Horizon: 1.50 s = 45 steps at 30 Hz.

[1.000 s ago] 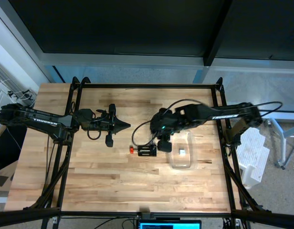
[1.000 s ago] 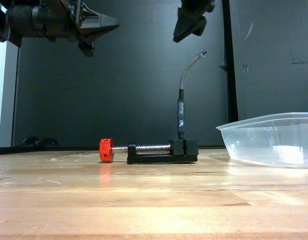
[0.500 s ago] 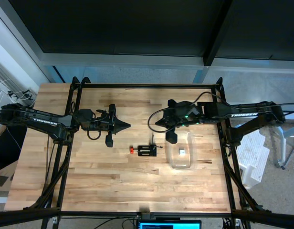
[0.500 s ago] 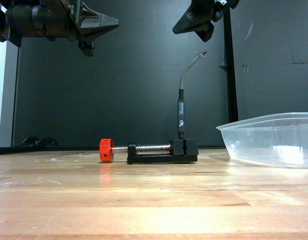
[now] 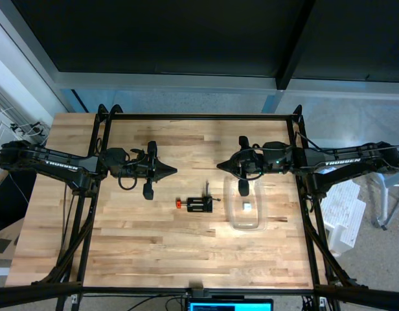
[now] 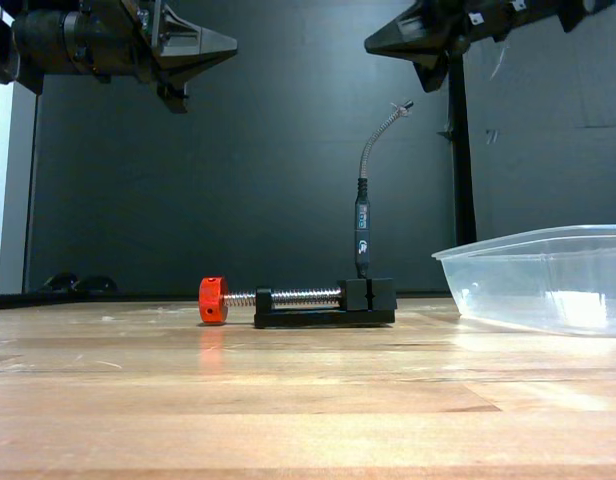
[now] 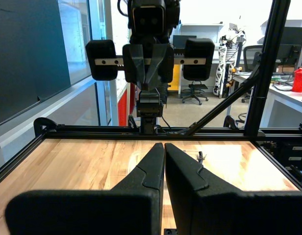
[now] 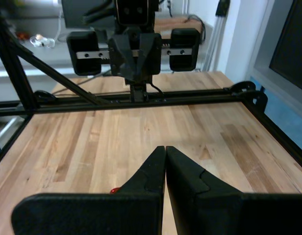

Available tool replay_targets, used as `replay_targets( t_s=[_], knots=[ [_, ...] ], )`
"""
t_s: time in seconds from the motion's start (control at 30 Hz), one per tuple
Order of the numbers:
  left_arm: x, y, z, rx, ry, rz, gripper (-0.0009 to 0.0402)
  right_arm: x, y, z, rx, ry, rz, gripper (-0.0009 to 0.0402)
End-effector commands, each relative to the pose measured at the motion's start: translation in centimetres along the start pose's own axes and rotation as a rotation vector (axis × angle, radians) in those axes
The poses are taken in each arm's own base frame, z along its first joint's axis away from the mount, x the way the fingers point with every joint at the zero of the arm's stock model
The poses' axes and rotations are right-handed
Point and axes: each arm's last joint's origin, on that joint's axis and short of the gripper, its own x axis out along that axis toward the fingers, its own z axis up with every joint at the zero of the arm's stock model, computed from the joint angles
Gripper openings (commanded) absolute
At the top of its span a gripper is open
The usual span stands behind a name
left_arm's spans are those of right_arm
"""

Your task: Pick the USB-C connector and install on taskboard

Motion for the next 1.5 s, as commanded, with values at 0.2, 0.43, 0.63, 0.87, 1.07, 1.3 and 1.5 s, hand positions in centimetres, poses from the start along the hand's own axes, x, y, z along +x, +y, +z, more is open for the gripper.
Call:
replay_targets(
  t_s=[0.2,0.43,0.63,0.87,1.07,1.3,1.5],
  knots=[
    [0.0,0.0,0.0,0.000,-0.001,0.000,0.0000,-1.3,-0.1,-1.7,-0.003,-0.156,0.032,0.0000],
    [0.0,0.0,0.0,0.000,-0.001,0.000,0.0000,-1.5,-0.2,-3.2,0.001,-0.210,0.035,0.0000],
    [0.0,0.0,0.0,0.000,-0.001,0.000,0.0000,-1.5,-0.2,-3.3,0.000,-0.207,0.059,0.0000],
    [0.0,0.0,0.0,0.000,-0.001,0.000,0.0000,-1.5,-0.2,-3.3,0.002,-0.205,0.059,0.0000],
    [0.0,0.0,0.0,0.000,-0.001,0.000,0.0000,-1.5,-0.2,-3.5,0.005,-0.201,0.059,0.0000],
    [0.0,0.0,0.0,0.000,-0.001,0.000,0.0000,-1.4,-0.2,-3.5,0.006,-0.200,0.058,0.0000],
    [0.0,0.0,0.0,0.000,-0.001,0.000,0.0000,-1.4,-0.2,-3.6,0.030,-0.198,0.052,0.0000]
  ],
)
